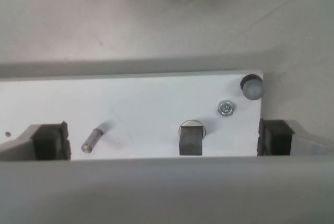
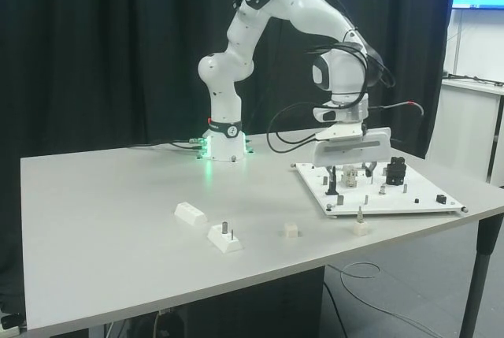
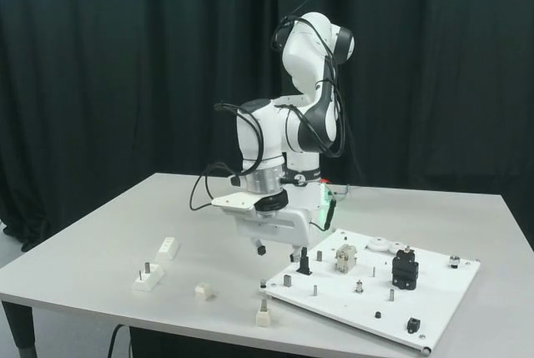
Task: Pick round peg 3.
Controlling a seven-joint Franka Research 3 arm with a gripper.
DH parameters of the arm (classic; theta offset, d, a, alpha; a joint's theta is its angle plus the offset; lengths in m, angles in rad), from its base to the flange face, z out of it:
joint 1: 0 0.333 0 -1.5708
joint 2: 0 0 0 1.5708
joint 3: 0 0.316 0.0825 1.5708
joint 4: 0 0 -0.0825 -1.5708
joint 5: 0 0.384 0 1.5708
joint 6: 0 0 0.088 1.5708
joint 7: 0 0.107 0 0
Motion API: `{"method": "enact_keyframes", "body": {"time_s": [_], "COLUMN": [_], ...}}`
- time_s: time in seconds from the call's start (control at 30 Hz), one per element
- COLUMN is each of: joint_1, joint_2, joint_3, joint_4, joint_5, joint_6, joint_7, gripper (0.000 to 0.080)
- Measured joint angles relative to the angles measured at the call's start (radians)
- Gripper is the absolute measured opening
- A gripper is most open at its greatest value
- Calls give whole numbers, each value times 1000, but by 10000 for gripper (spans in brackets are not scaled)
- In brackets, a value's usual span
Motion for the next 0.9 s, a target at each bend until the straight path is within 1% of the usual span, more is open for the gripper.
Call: {"method": "enact_keyframes", "body": {"time_s": [0.13,0.63,0.77,0.9], "joint_1": [0,0,0,1], "joint_2": [0,0,0,0], "joint_3": [-3,-4,-11,-25], "joint_4": [11,29,31,31], "joint_5": [0,-1,-5,-9], "joint_6": [-9,-14,-14,-14], "joint_7": [0,-10,-27,-74], "gripper": [800,800,800,800]}}
